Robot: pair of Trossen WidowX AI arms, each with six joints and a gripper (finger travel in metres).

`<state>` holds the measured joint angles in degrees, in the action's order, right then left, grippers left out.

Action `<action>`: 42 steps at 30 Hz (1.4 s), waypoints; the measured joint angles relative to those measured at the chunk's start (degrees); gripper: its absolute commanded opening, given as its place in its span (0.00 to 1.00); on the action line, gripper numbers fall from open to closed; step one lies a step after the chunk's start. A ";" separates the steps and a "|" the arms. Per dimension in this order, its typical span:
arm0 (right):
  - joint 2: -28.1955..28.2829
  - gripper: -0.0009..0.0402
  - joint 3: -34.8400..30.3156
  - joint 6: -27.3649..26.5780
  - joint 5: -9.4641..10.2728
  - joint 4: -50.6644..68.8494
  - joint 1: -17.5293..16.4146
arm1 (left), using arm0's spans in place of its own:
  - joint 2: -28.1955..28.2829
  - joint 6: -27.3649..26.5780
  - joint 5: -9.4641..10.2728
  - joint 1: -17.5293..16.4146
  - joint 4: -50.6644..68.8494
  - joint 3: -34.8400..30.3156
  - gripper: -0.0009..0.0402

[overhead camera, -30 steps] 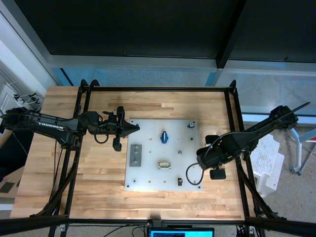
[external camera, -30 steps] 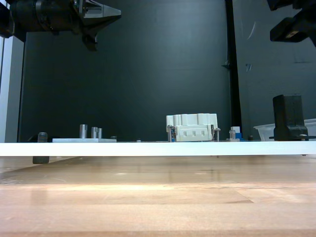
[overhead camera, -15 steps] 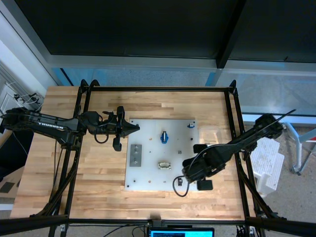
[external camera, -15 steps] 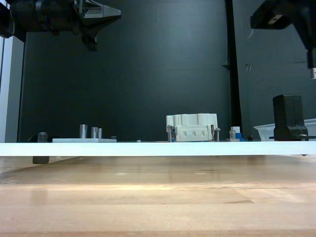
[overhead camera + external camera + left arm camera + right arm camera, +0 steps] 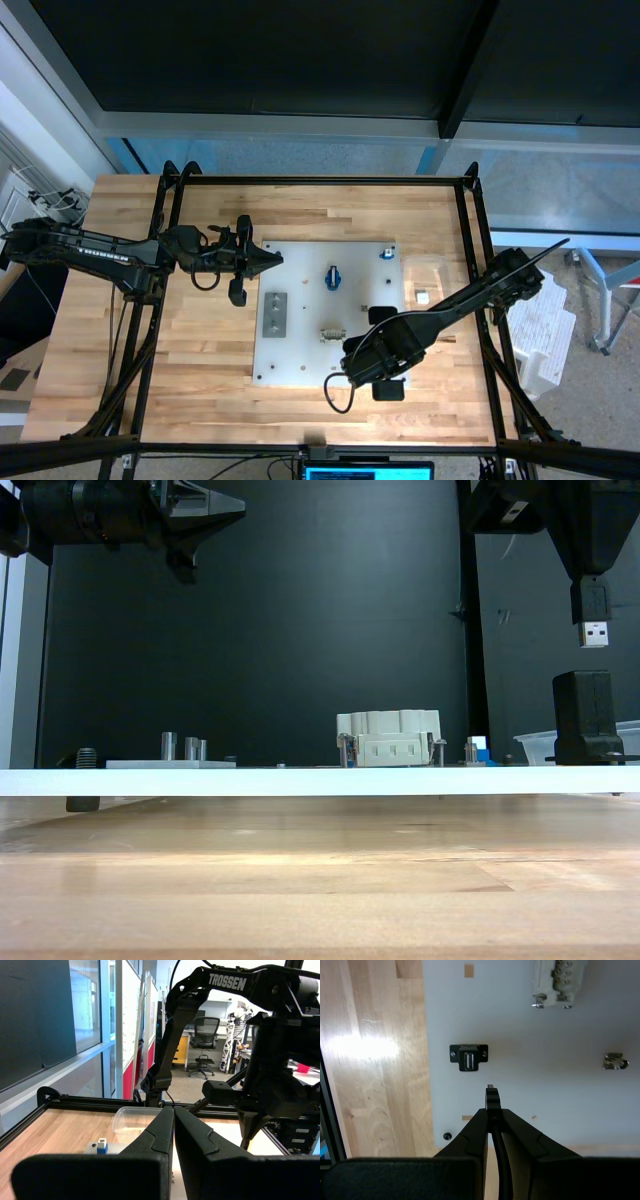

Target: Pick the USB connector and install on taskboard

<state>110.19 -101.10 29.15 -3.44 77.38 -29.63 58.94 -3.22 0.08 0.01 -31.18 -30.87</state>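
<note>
Right gripper [image 5: 491, 1110] over taskboard [image 5: 300, 350], fingers [image 5: 472, 1132] clamped on USB connector [image 5: 592, 615], held above black socket [image 5: 586, 720], seemingly slightly offset, left gripper [image 5: 268, 258] raised at board's left edge, its fingers pressed together.

The right arm reaches inward, wrist bent so the right gripper [image 5: 492, 1110] points straight down, fingers [image 5: 476, 1127] pinched on the USB connector [image 5: 592, 610], while the left gripper [image 5: 173, 1110], fingers pressed together, hangs level, well apart from it.
</note>
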 measured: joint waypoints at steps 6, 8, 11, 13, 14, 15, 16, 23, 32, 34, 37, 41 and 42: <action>1.90 0.02 -1.38 0.59 -0.02 0.00 0.13 | 0.00 -0.02 -0.02 0.00 0.00 0.00 0.02; 2.49 0.02 -1.95 0.59 -0.02 -0.33 0.13 | 0.00 0.00 -0.02 0.00 0.02 0.00 0.02; 2.84 0.02 -2.69 0.61 -0.02 -0.63 0.13 | 0.00 -0.02 0.00 0.00 0.02 0.00 0.02; 2.86 0.02 -2.71 0.70 -0.02 -0.79 0.13 | 0.00 -0.02 -0.02 0.00 0.02 0.00 0.02; 2.86 0.02 -2.67 0.87 -0.02 -0.98 0.13 | 0.00 -0.02 0.00 0.00 0.02 0.00 0.02; 2.86 0.02 -2.67 1.07 -0.02 -1.14 0.13 | 0.00 -0.02 -0.02 0.00 0.02 0.00 0.02; 2.86 0.02 -2.67 1.27 -0.02 -1.27 0.11 | 0.00 -0.02 0.00 0.00 0.00 0.00 0.02; 3.37 0.02 -2.69 1.73 -0.02 -1.92 -0.02 | 0.00 -0.02 -0.02 0.00 -0.02 0.00 0.02; 3.98 0.02 -2.95 1.57 -0.04 -2.03 -0.28 | 0.00 -0.02 -0.02 0.00 0.00 0.00 0.02; 3.98 0.02 -2.95 1.44 -0.04 -2.12 -0.33 | 0.00 -0.02 -0.02 0.00 0.02 0.00 0.02; 3.98 0.02 -2.82 1.36 -0.04 -2.62 -0.39 | 0.02 -0.02 -0.02 0.00 0.00 0.00 0.02; 3.98 0.02 -2.25 1.22 -0.02 -3.15 -0.44 | 0.00 -0.02 0.00 0.00 0.02 0.00 0.02; 3.98 0.02 -2.16 1.22 -0.04 -3.19 -0.48 | 0.00 0.00 0.00 0.00 0.00 0.00 0.02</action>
<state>114.17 -103.26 30.37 -3.49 74.19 -30.11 58.94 -3.22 0.08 0.01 -31.18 -30.87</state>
